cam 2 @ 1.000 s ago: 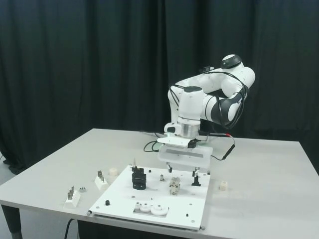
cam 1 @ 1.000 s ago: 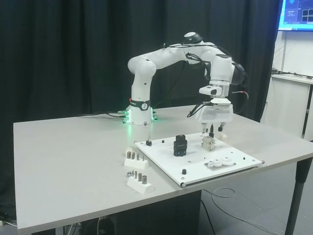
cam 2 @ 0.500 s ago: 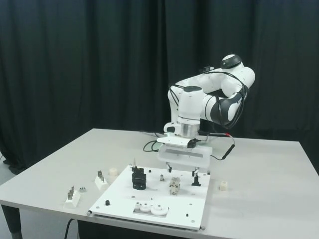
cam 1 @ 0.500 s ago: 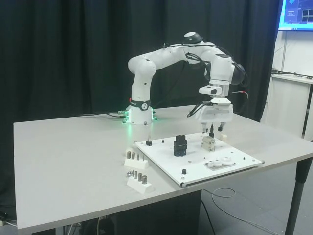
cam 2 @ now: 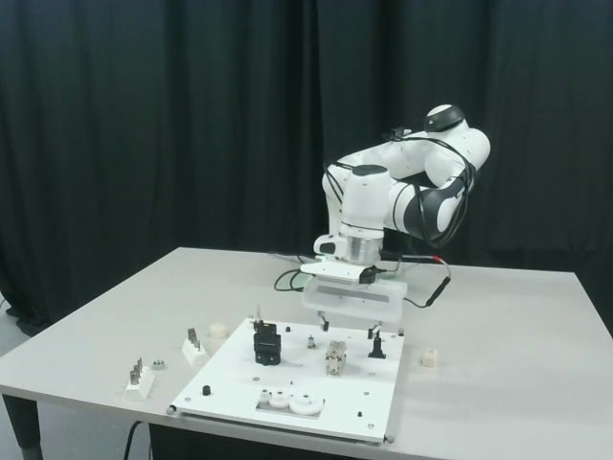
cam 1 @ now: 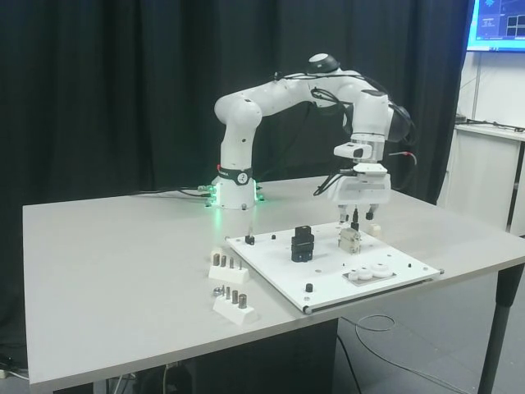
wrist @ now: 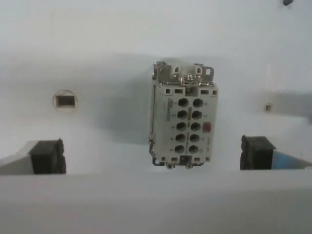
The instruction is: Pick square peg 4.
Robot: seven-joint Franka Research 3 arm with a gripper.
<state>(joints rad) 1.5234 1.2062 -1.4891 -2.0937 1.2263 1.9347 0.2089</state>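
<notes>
Arm lifted a touch since a second ago, nothing else moved. Square peg 4 should be in one of two white peg holders [cam 1: 234, 305] [cam 1: 222, 268] on the grey table [cam 1: 115, 271], just off the white board [cam 1: 328, 283]. Can't tell which peg it is; they read as short grey metal stubs. Gripper [cam 1: 355, 220] is well apart from them, spread wide and empty over a blocky multi-hole connector [wrist: 183, 117] with a metal latch. Step: approach not started. Next: traverse to the holders, identify peg 4, descend.
</notes>
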